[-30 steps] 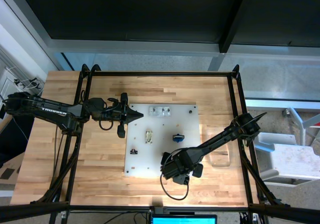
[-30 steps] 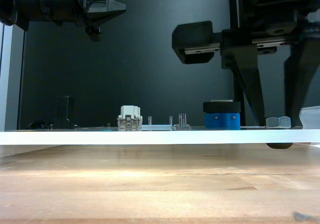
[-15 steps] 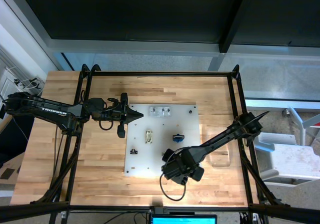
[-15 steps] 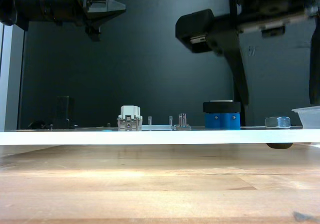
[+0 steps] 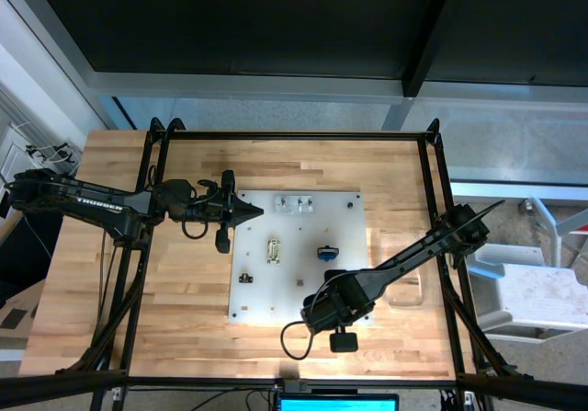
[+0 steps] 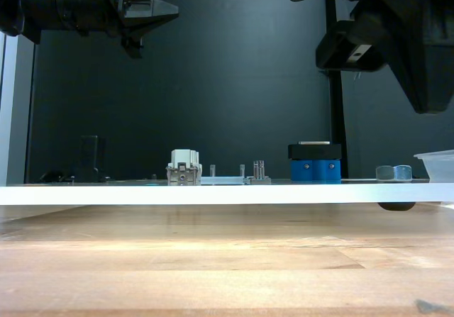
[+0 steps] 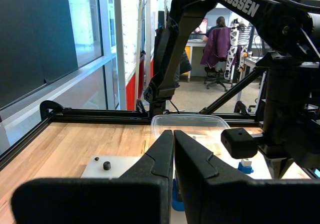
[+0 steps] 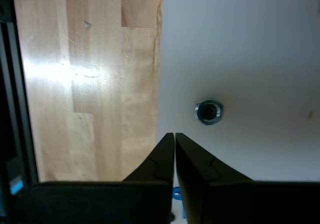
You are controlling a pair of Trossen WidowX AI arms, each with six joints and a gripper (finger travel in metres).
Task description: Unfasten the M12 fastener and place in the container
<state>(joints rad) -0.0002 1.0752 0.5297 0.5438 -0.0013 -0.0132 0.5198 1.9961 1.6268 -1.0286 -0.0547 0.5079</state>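
Now the right gripper [image 8: 174,136] has risen off the board [image 5: 276,291], where a second ago its fingers straddled the nut [image 8: 208,112]. Its claw is pinched together on nothing. The nut stays down at the board's five o'clock, seemingly on its stud, with a dark core showing through its hole, and not in the container [image 5: 404,291] at the gripper's two o'clock. I judge the grab missed, so a fresh descent is needed. The left gripper [image 5: 257,211] hangs parked at the board's ten o'clock, claw narrow.
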